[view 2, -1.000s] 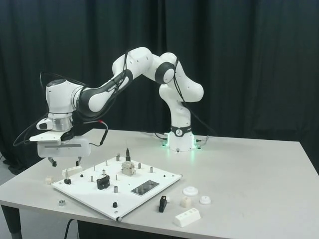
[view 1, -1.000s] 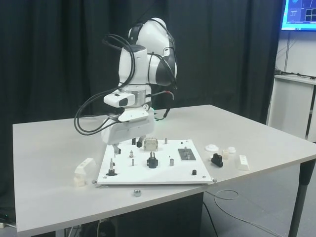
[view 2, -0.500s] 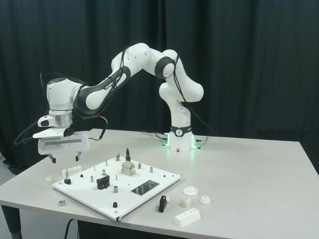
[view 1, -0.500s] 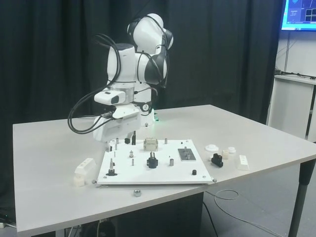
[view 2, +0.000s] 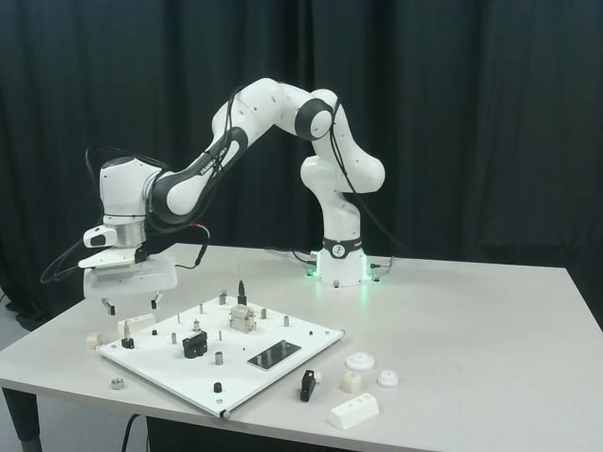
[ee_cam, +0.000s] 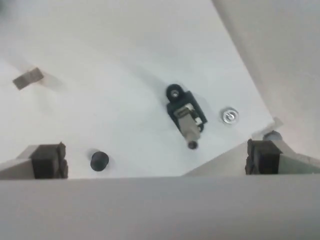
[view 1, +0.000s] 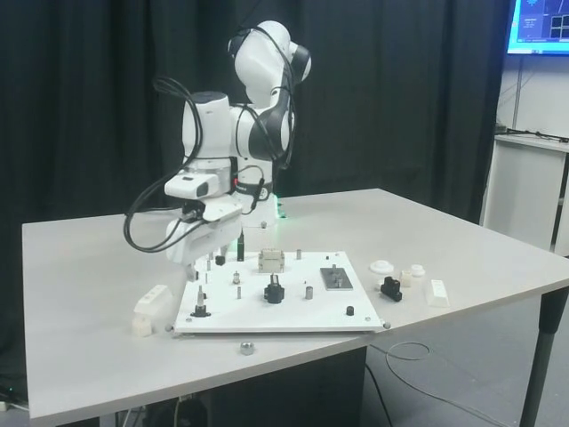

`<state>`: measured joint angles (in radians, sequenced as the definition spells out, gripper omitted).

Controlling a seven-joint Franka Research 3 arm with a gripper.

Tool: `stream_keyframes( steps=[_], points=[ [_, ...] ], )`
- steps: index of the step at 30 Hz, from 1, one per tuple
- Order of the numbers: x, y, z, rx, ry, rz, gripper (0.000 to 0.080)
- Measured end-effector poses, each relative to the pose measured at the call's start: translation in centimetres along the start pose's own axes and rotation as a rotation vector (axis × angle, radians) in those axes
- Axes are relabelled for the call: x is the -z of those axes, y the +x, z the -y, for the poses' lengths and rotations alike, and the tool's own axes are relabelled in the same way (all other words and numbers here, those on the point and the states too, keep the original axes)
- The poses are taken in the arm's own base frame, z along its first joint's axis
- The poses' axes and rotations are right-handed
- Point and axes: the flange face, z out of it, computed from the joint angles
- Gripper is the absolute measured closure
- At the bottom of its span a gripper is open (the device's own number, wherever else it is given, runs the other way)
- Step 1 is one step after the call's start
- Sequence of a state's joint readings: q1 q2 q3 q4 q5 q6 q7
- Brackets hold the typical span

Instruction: Remove Ethernet.

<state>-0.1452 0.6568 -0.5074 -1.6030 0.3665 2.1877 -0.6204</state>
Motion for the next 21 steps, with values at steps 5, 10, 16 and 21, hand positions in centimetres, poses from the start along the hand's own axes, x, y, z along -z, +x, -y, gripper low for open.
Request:
stream_keyframes(
  steps=[5,10,16,21],
  points=[
    [-0.4,-0.4,0.5,0.061,0.005,-0.018,0.0003],
    [-0.6,-0.5,1.1,0.093,-0.009,-0.036,0.0003],
    [-0.9,-0.5,1.7,0.131,-0.027,-0.045,0.0003],
    [-1.1,-0.5,1.9,0.164,-0.046,-0.036,0.0003]
  ],
)
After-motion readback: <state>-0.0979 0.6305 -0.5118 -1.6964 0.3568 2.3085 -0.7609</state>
